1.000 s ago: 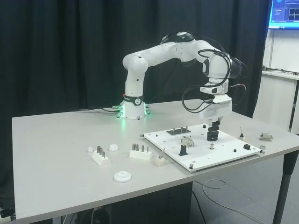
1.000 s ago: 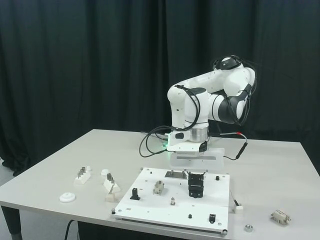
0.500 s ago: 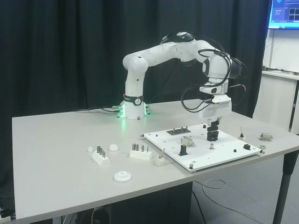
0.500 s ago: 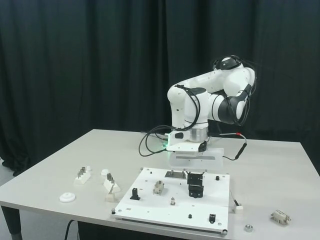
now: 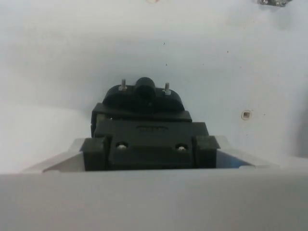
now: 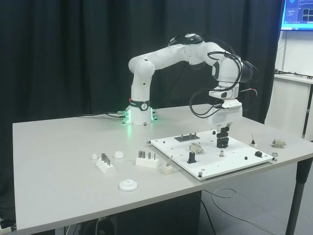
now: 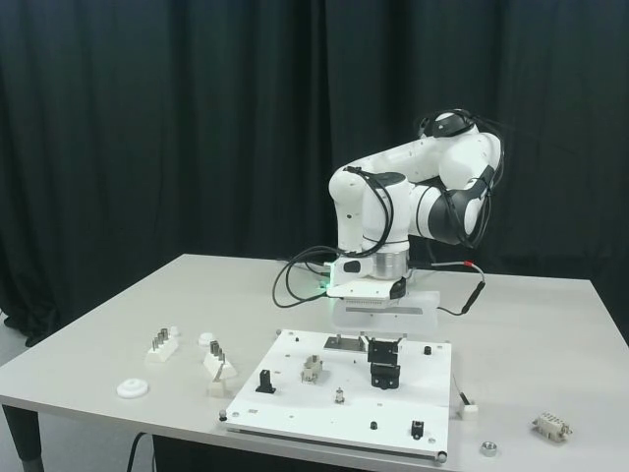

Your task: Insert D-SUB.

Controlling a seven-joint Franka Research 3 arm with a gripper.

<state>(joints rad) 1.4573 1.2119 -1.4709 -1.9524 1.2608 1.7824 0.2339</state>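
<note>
The arm (image 6: 166, 54) looks like glossy white plastic. The counter (image 6: 58, 156) is smooth, matt grey. The board (image 7: 295, 398) is smooth white plastic, the plug (image 5: 144, 139) matt black plastic with metal screws, and the curtain (image 7: 147, 118) is black cloth.

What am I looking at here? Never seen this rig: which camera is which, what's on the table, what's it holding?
A white robot arm is bolted to a grey table. Two pictures come from cameras in the room; the third looks down from the wrist. The gripper hangs over a white board and is shut on a black connector. Loose on the table: small white fixtures, a white round part and another connector near the edge.
</note>
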